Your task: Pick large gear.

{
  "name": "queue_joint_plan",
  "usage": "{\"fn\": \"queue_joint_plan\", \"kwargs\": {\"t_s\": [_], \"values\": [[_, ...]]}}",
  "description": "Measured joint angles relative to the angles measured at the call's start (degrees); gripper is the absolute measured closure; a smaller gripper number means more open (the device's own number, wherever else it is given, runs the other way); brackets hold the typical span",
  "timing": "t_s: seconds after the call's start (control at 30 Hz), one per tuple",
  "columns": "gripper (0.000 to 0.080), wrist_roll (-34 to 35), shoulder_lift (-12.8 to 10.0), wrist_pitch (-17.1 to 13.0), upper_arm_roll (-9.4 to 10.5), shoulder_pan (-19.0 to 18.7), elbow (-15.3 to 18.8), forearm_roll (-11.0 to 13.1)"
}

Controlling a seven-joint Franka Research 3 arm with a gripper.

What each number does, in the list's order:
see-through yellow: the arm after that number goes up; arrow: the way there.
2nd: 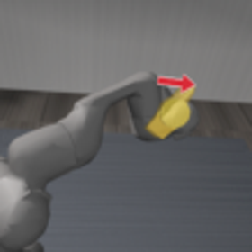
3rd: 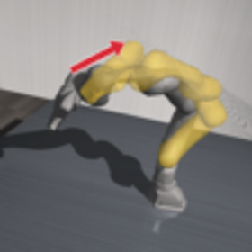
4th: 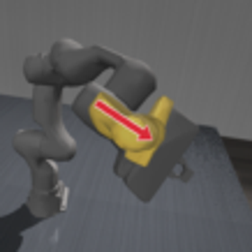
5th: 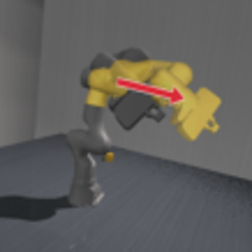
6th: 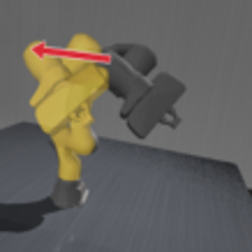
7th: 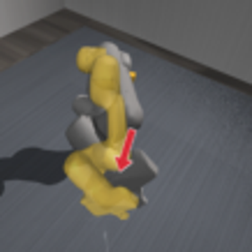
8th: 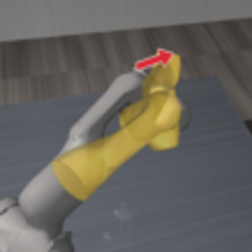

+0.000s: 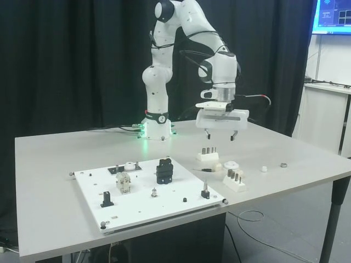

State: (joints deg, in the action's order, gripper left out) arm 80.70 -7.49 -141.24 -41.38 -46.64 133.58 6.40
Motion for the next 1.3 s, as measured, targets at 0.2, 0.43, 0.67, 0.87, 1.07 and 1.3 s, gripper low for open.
{"fn": "queue_joint_plan", "kwargs": {"t_s": [0.2, 0.43, 0.67, 0.87, 1.07, 1.3], "values": [[0.0003, 1.4, -1.1, -2.2, 2.13, 0.0, 0.6, 0.1], [0.0003, 2.9, -2.9, -5.2, 4.16, 0.0, 1.3, 0.2], [0.0003, 3.4, -5.3, -8.1, 5.77, 0.2, 1.4, 1.0], [0.0003, 3.4, -7.3, -10.7, 7.16, 0.6, 1.3, 2.4], [0.0003, 3.4, -9.1, -12.8, 8.84, 1.8, 1.0, 3.6], [0.0003, 3.4, -10.7, -13.7, 12.29, 4.9, 0.2, 4.7]]}}
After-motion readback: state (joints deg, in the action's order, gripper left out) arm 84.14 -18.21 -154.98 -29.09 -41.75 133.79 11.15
